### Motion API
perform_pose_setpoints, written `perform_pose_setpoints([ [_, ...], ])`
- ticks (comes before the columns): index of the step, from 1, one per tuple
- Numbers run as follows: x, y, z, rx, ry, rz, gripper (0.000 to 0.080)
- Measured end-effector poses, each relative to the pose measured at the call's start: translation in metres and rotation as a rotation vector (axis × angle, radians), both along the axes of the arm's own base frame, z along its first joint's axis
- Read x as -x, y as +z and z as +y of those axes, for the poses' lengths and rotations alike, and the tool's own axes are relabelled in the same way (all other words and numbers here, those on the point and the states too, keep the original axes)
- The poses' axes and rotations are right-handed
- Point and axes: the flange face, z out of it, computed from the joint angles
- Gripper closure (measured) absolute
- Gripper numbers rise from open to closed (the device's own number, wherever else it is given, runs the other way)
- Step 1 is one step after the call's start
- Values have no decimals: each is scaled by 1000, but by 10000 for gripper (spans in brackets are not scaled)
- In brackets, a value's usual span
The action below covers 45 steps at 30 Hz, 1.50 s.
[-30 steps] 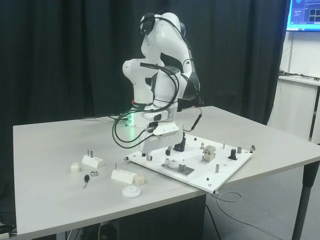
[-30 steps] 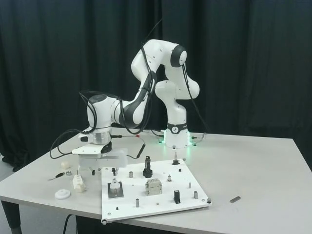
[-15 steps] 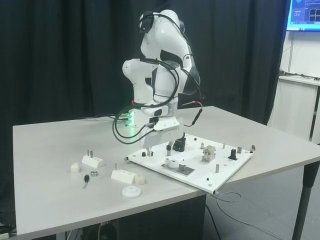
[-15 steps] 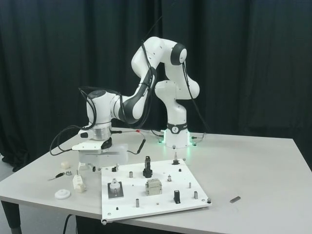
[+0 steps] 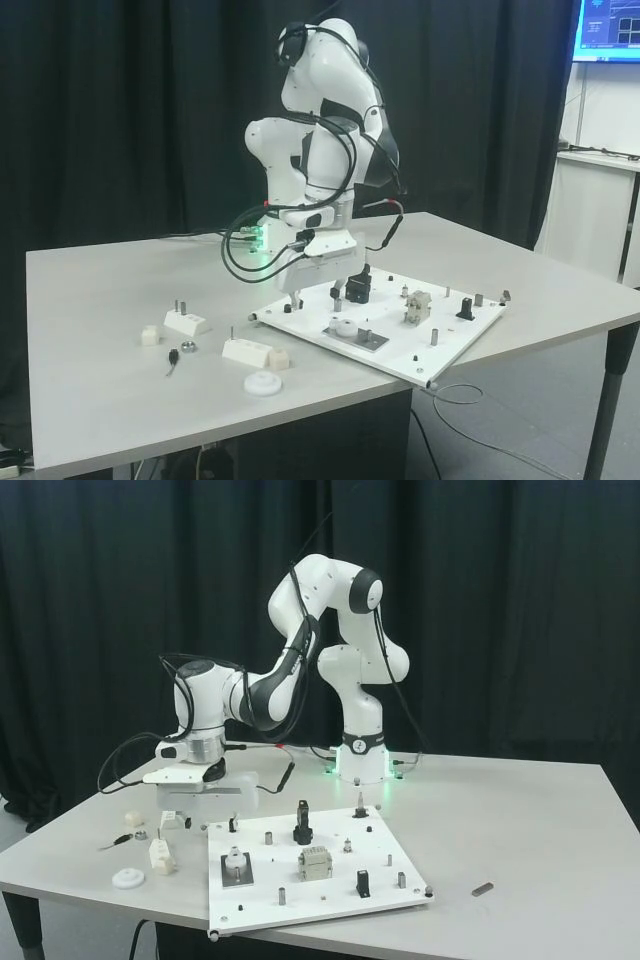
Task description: Pick large gear.
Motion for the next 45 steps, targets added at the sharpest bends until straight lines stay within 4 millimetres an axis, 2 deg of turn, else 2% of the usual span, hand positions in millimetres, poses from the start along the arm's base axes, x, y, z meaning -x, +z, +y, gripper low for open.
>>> perform_pose_setpoints([
  [11,-7,12,-14,30,-2,-24,3],
  [19,-19,14,-38,78,17,-55,3],
  [34,-54,-6,-92,136,56,-99,3],
  [45,-67,-27,-116,87,3,-108,3],
])
